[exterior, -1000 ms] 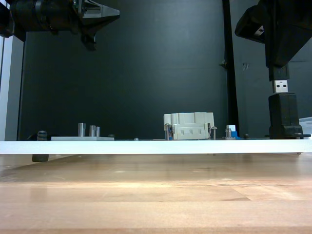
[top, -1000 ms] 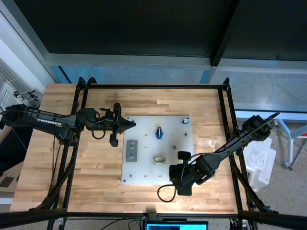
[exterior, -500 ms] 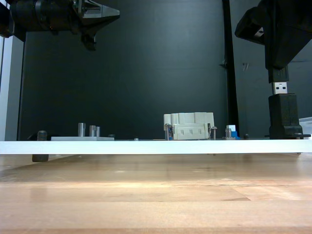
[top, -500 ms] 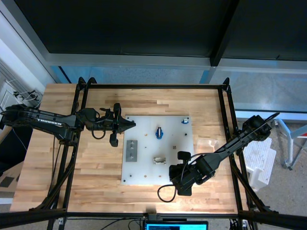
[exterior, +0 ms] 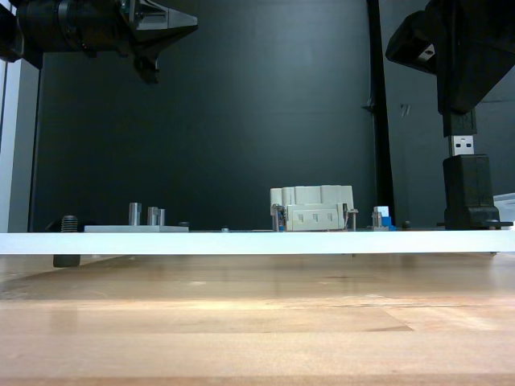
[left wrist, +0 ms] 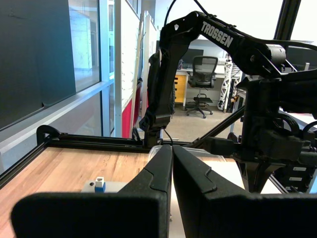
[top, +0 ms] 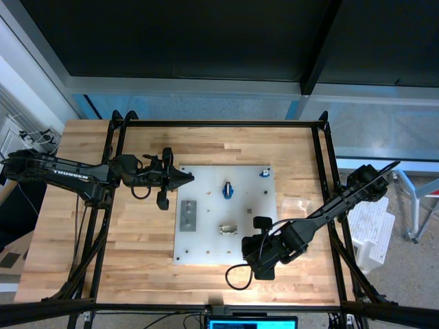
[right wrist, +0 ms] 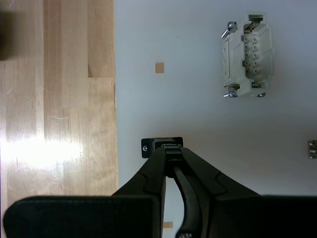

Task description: Pick the USB connector and install on taskboard

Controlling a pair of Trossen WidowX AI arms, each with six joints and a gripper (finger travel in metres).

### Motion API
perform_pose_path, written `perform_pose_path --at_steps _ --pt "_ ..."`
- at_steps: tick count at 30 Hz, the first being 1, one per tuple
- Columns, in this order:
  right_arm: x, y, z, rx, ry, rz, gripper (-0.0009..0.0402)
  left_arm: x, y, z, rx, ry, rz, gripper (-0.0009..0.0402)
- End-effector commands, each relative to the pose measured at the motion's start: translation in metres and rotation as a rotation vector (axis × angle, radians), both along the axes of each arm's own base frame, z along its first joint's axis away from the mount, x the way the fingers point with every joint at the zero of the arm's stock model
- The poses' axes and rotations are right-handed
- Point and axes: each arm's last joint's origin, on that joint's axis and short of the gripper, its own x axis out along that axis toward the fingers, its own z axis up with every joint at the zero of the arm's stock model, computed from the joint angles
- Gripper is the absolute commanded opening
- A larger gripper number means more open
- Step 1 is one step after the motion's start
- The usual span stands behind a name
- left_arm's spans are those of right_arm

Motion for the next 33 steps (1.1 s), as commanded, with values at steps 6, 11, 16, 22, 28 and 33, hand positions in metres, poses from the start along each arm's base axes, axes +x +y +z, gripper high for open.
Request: perform_pose_path --at_steps 6,11,16,22,28,33 --pt "-0.001 0.0 0.001 0.001 0.003 0.018 0.0 0.0 0.0 0.0 0.0 0.0 0.0 0.0" --pt "-0.001 0.001 0.001 0.001 0.002 0.021 0.0 0.0 0.0 0.0 0.0 -0.001 0.0 0.0" --pt "-0.002 0.002 0.002 0.002 -0.001 0.024 0.0 0.0 0.0 0.0 0.0 -0.001 0.0 0.0" --pt "-0.003 0.002 0.001 0.0 0.002 0.028 0.0 0.0 0.0 0.0 0.0 -0.001 0.0 0.0" --pt "-0.004 0.003 -0.002 -0.001 0.001 0.03 0.0 0.0 0.0 0.0 0.0 0.0 0.0 0.0" --pt "-0.004 0.003 -0.009 -0.004 0.005 0.033 0.0 0.0 0.0 0.0 0.0 -0.001 0.0 0.0"
